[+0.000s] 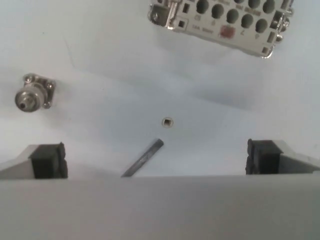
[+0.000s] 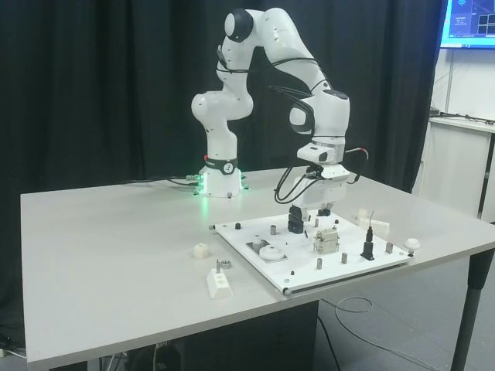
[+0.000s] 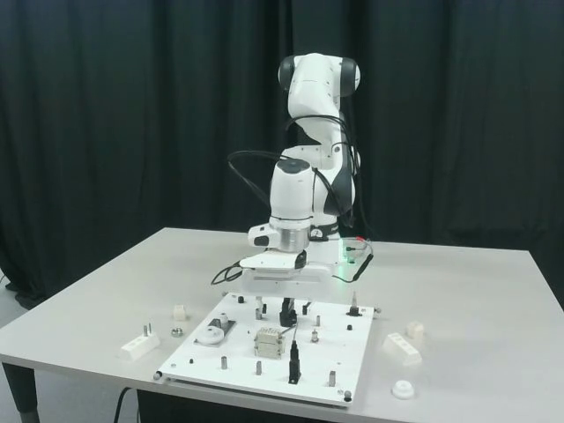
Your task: Pick round peg 2.
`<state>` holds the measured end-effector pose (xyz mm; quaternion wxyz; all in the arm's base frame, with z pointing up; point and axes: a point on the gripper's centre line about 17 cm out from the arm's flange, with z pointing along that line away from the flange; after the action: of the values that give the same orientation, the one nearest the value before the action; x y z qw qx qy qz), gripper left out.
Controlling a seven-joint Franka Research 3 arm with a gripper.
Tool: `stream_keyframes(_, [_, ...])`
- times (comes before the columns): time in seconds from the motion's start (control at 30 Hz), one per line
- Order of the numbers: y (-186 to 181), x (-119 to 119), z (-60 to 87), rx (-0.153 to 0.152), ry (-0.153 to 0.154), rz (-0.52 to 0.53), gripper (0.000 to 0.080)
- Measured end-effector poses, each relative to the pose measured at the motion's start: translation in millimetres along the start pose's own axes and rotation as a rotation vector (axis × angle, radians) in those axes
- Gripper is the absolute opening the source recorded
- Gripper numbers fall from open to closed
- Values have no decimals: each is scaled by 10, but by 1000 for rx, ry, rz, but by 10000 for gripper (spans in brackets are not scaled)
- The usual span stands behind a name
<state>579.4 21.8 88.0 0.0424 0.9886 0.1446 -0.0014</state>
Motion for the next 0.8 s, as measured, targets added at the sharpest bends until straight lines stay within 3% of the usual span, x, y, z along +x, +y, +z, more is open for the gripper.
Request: stream_keyframes(0.8, [169,12,-16,-1,18,-23,800])
